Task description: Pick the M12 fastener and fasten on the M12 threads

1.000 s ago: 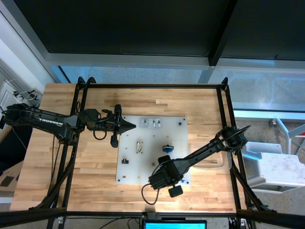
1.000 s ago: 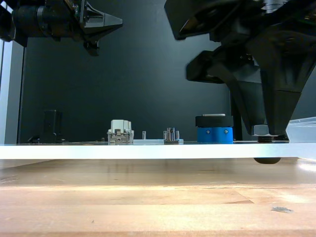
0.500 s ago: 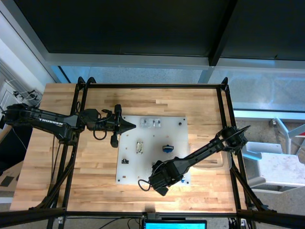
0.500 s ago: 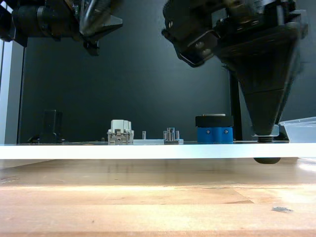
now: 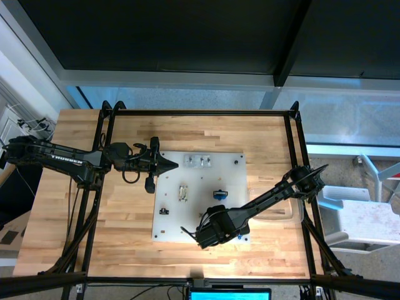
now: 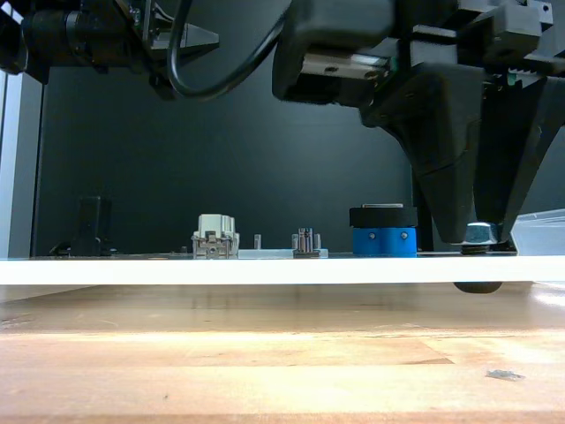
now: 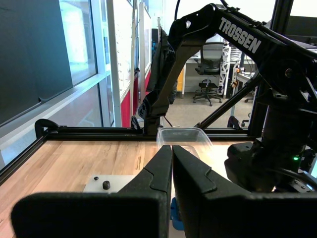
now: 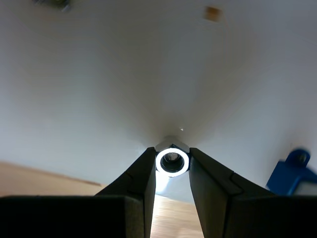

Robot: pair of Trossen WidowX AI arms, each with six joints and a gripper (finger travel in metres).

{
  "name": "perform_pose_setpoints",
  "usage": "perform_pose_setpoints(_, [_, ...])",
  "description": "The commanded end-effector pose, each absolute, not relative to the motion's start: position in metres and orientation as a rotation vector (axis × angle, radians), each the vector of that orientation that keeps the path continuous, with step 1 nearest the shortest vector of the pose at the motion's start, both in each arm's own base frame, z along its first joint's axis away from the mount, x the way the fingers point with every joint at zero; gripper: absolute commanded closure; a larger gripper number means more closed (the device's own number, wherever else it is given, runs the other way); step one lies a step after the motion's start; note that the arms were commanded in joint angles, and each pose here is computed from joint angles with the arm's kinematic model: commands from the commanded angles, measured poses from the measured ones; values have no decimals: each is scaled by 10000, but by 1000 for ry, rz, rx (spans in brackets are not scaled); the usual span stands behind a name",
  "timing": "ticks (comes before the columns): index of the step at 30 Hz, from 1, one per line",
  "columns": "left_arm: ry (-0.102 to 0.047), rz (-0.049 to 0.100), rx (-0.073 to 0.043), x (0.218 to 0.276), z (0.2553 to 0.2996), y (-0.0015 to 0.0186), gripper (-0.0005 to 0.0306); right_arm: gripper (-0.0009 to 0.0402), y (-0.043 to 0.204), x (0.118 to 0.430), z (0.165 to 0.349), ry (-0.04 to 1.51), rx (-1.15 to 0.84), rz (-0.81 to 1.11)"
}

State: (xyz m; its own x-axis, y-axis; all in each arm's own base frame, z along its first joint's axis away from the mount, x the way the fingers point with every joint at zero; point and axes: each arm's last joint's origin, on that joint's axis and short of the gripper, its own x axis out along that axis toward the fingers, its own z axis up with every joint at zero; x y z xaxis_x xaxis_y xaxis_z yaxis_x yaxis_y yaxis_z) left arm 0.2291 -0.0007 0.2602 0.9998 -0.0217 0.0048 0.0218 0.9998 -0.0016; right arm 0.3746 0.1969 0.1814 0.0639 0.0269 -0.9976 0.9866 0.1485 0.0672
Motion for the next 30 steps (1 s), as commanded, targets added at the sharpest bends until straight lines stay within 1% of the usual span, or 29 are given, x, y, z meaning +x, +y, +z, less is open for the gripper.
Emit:
perform_pose_setpoints(1, [-5, -22, -2, 2292, 2602, -6, 300, 365, 1968, 3745, 1812, 1173, 1270, -1164])
perform_pose_setpoints(11, [-5, -22, -2, 2292, 2602, -7, 300, 365, 1971, 3745, 1812, 889, 1657, -1533])
perform_pose_setpoints(17, [-5, -22, -2, 2292, 2602, -6, 300, 366, 1978, 3740, 1812, 702, 1847, -1716])
perform_pose_setpoints(25, [-4, -22, -2, 2292, 2602, -6, 300, 365, 1996, 3736, 1813, 524, 2003, -1858])
perform_pose_setpoints(30, [-4, -22, -2, 2292, 2602, -7, 300, 365, 2001, 3739, 1813, 498, 2029, -1874])
